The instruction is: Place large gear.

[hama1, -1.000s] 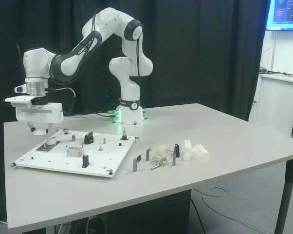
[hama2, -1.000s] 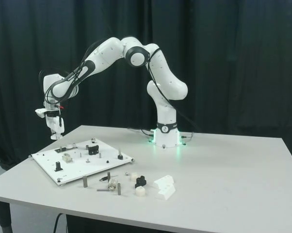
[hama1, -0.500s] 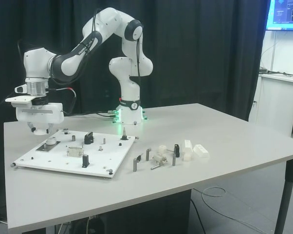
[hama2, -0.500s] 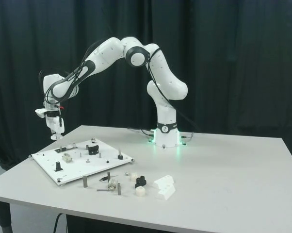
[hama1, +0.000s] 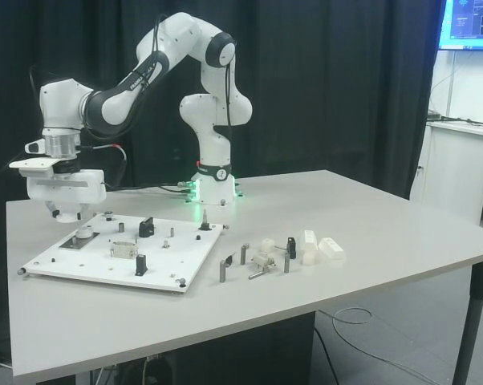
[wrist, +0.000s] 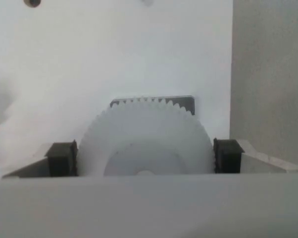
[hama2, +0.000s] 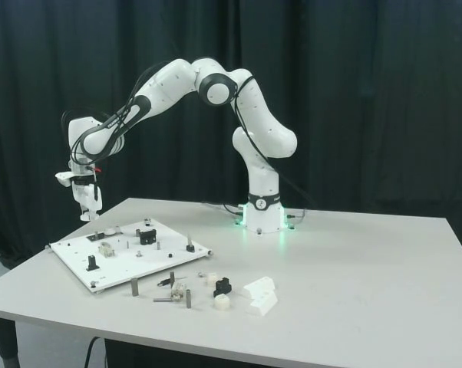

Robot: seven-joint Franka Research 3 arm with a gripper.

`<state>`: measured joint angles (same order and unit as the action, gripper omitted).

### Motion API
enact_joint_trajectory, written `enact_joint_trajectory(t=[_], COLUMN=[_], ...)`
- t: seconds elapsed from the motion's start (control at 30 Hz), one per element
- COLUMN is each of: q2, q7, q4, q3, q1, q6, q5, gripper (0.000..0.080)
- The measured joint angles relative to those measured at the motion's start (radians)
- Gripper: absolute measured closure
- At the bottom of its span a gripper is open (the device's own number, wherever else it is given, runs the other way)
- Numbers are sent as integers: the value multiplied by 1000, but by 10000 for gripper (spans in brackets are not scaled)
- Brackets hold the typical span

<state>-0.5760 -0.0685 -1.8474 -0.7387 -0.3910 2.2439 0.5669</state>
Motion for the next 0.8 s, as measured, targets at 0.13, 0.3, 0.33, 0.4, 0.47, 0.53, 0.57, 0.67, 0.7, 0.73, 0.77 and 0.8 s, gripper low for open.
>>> enact_joint_trajectory(t=[0.13, 0.3, 0.33, 0.4, 0.47, 0.53, 0.57, 0.67, 0.7, 0.73, 0.77, 0.8], q2=[0, 0, 0, 0, 0, 0, 0, -1, -1, -1, -2, -3], q7=[2, 5, 7, 15, 22, 26, 26, 26, 26, 26, 26, 26], q4=[0, 6, 9, 17, 24, 33, 38, 54, 61, 68, 75, 82], q3=[3, 16, 21, 31, 41, 52, 57, 72, 78, 83, 88, 94], q1=[3, 7, 7, 8, 8, 10, 10, 11, 12, 12, 12, 12], q6=[1, 6, 6, 6, 6, 6, 6, 6, 7, 9, 11, 15], q5=[0, 3, 3, 4, 4, 5, 5, 5, 5, 5, 5, 5], gripper=[207, 207, 207, 207, 207, 207, 207, 207, 207, 207, 207, 207])
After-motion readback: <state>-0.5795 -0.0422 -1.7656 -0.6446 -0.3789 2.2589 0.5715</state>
